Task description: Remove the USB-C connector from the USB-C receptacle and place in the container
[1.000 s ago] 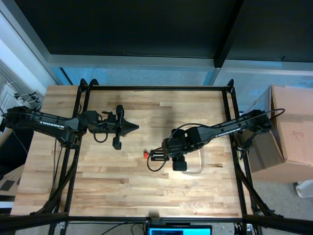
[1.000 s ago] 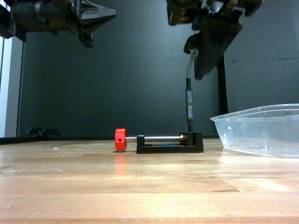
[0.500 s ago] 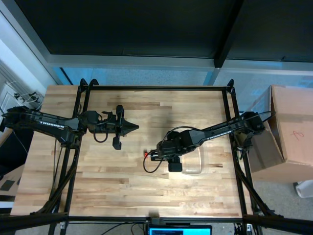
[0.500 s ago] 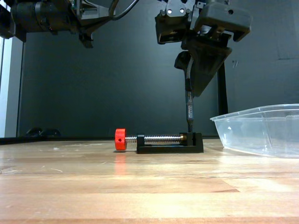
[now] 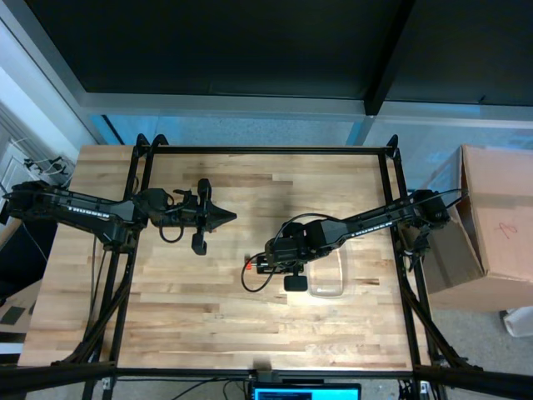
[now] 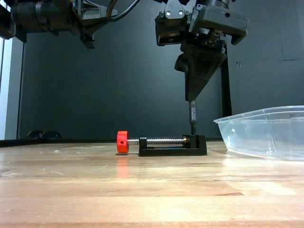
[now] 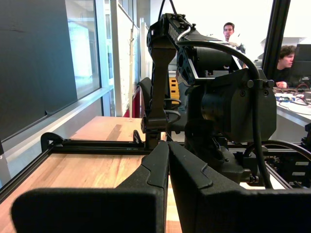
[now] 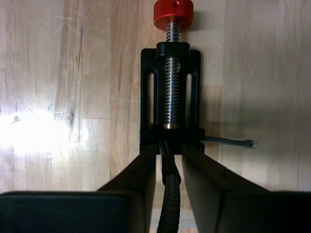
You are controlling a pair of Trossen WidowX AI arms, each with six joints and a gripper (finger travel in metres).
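Observation:
The USB-C connector point(image 6: 193, 114) stands upright, plugged into the receptacle held in a black screw clamp point(image 6: 173, 151) with a red knob point(image 6: 122, 141). My right gripper point(image 6: 192, 99) points straight down just above it. Its fingers point(image 8: 146, 170) straddle the braided cable point(image 8: 170, 194) with slim gaps on either side, so it is open. From above, the right gripper point(image 5: 279, 262) covers the clamp. My left gripper point(image 5: 229, 217) hangs high over the table's back left, shut and holding nothing, far from the clamp. The clear plastic container point(image 6: 266, 130) lies to the right of the clamp.
The cable loops onto the wood in front of the clamp point(image 5: 246, 283). A frayed grey cord end point(image 8: 245, 143) lies beside the clamp. The container point(image 5: 333, 287) touches the right arm's shadow. A cardboard box point(image 5: 500, 225) stands off the table's right side.
My right gripper has swung from a tilt at the right to vertical and come down along the cable to just above the connector. The connector stays plugged in. The left arm has not moved.

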